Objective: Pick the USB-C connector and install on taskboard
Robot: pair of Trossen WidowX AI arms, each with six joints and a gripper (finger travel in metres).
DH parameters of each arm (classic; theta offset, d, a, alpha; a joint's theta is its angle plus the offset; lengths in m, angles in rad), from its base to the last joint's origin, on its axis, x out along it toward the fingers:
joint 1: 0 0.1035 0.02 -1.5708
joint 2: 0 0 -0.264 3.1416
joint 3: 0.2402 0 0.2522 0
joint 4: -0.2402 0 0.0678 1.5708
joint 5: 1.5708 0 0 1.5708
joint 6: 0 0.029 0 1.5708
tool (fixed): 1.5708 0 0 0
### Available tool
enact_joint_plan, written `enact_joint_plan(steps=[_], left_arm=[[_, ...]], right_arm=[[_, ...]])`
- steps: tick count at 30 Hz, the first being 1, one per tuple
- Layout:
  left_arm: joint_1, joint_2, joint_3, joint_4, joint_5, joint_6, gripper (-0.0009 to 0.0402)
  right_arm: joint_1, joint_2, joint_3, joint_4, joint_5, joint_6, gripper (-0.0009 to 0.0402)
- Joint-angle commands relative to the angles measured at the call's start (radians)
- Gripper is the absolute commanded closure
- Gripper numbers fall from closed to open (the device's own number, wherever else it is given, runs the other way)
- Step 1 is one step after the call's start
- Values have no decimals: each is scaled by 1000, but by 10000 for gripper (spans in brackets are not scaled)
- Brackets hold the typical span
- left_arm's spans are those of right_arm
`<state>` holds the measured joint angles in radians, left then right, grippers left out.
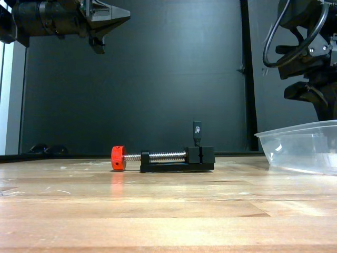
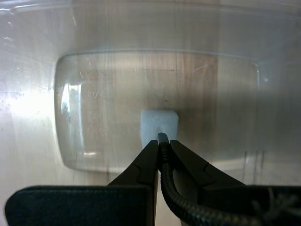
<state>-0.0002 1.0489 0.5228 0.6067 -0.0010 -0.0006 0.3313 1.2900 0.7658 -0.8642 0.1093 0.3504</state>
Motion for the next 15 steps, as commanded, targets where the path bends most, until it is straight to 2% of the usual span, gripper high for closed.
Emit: enact_joint_plan(steps=[1,11,15], left_arm=[[0,0,0,0,0,0,393],[0,0,0,0,0,0,393],[0,0,0,0,0,0,393]], right_arm=[[0,-13,21,-21,2,0,393],[-17,-15,194,-150,-2,-29,393],[-28,31,288,-209,-6,-64,393]])
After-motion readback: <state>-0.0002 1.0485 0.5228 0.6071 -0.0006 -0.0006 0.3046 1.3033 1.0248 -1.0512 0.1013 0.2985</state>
